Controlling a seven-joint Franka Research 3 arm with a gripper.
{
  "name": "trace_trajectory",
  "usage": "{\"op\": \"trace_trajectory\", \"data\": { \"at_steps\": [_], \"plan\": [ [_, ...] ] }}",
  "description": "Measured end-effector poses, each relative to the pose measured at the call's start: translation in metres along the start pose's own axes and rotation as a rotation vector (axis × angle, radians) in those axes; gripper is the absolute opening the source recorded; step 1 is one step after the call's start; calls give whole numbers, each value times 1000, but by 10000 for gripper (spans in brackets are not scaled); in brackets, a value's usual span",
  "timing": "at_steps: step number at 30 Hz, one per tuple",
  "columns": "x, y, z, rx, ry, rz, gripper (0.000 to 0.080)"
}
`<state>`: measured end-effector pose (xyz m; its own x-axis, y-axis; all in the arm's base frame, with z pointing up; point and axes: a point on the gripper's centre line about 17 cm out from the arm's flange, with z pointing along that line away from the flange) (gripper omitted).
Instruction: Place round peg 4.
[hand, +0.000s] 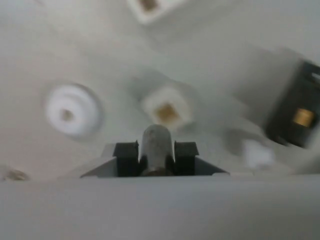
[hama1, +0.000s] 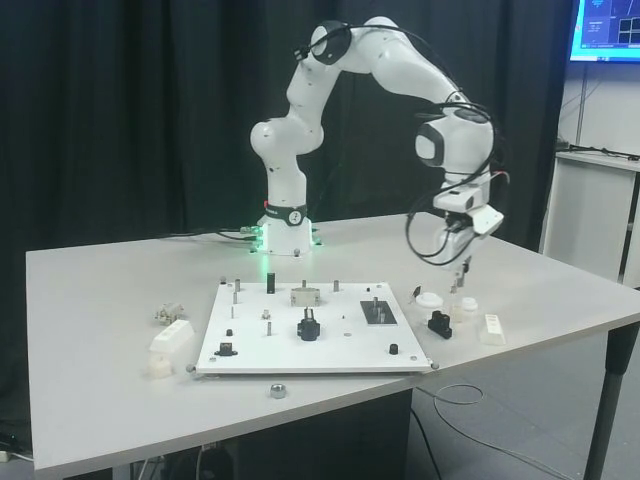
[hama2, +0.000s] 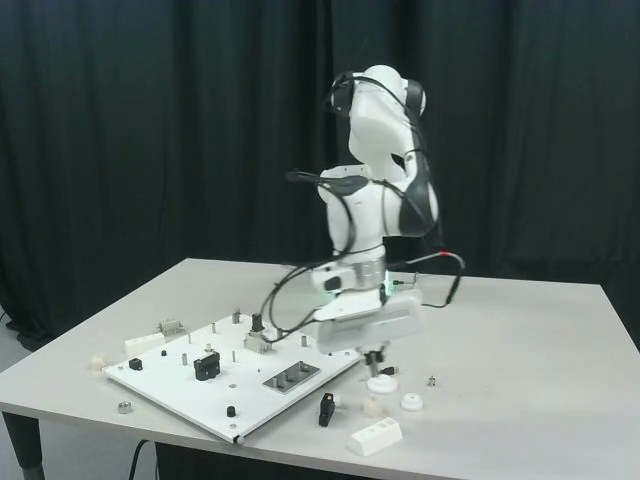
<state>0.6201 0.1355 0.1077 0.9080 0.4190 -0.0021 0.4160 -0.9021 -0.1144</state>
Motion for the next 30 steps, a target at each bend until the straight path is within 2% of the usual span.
{"op": "trace_trajectory", "data": {
  "at_steps": [8, 21, 30],
  "plan": [
    [19, -50, 15, -14, 18, -6, 150],
    [36, -93, 59, -62, 44, 4, 150],
    [41, -110, 70, -77, 50, 6, 150]
  ]
}}
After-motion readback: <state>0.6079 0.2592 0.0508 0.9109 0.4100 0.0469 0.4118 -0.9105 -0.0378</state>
